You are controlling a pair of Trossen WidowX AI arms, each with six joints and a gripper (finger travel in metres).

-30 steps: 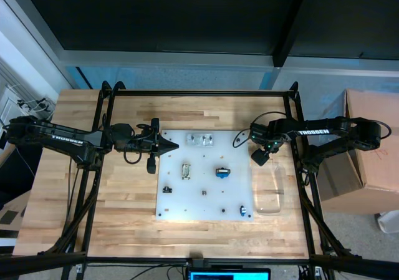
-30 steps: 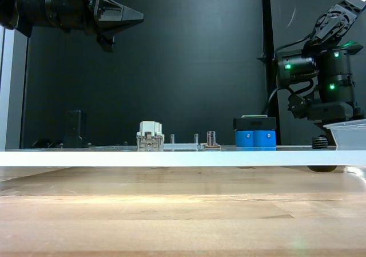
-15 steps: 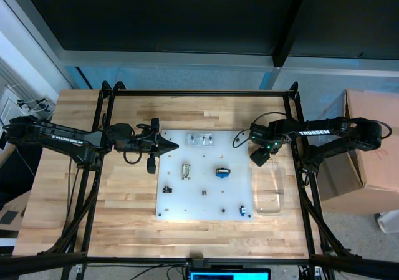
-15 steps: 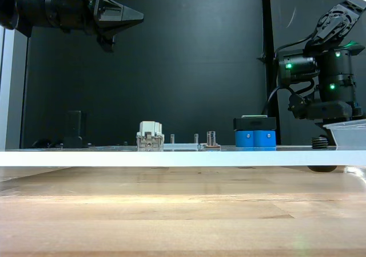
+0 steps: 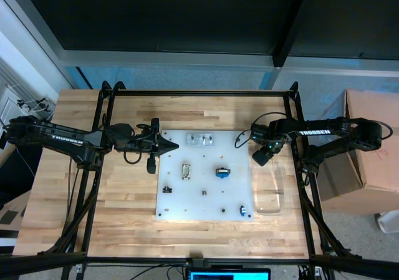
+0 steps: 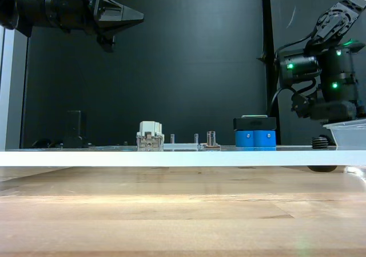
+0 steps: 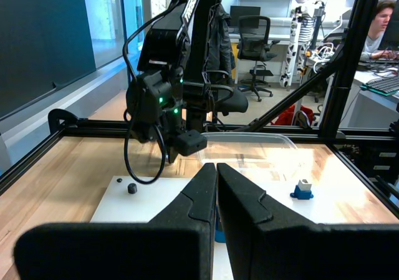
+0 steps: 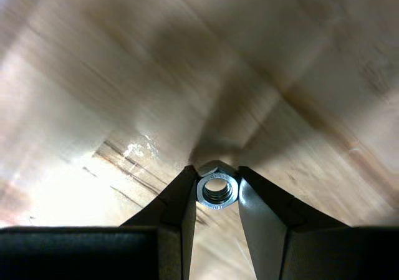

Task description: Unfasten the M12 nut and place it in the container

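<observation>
A: Quick pass, big stuff first. What do I log?
B: On my feed the wooden desk [image 5: 124, 230] carries the white board [image 5: 187, 196]. The clear container [image 5: 269, 196] sits just beside the board's right edge.
A: Arms?
B: My left claw [image 5: 173, 146] hangs high over the board's far left edge. Its fingers [image 7: 199, 199] are pressed together with nothing between them. My right claw [image 5: 262, 156] is raised near the container's far end, just off the board's right edge.
A: Right one gripping anything?
B: Yes, it's pinching the M12 nut [image 8: 217, 191]. My right wrist view shows it between the two fingertips [image 8: 181, 199], hole facing the camera, blurred wood behind.
A: So it's off its seat?
B: Clear of it. In the low view the black stud [image 6: 319, 143] stands bare at the board's near right, ribs showing. The nut is held up in the air, well apart from the stud.
</observation>
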